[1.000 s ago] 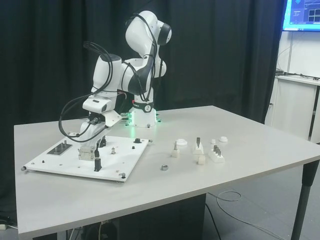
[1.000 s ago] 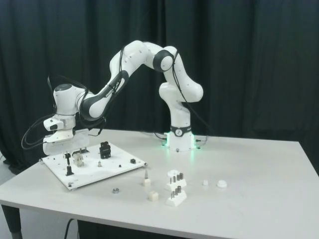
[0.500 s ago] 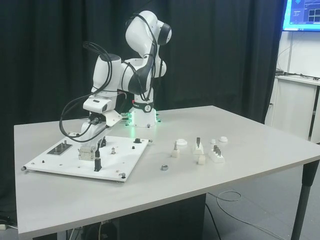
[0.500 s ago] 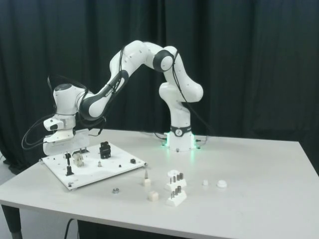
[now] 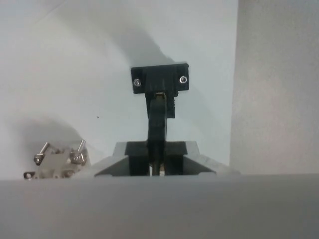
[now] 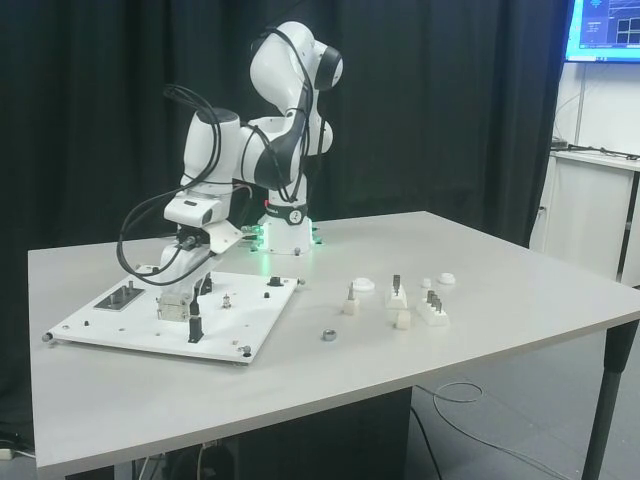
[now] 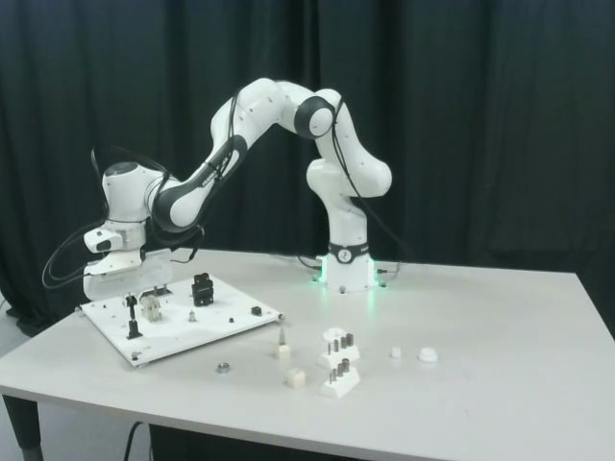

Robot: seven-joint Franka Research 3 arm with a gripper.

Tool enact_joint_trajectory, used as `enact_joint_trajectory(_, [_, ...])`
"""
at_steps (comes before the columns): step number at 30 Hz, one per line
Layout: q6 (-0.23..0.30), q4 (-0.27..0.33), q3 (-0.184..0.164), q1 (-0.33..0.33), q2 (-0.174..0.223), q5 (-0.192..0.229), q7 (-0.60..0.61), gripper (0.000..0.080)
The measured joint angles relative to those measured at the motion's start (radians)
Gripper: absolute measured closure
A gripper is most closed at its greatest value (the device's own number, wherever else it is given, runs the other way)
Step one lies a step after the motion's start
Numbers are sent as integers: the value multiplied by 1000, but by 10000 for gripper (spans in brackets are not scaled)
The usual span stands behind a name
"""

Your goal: Insert USB.

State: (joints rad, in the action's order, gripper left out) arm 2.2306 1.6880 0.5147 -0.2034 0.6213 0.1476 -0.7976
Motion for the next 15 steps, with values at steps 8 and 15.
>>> enact_joint_trajectory(8, [1, 0, 0, -1, 0, 11, -11, 742])
enact_joint_trajectory(15, [3, 0, 0, -1, 1, 18, -18, 742])
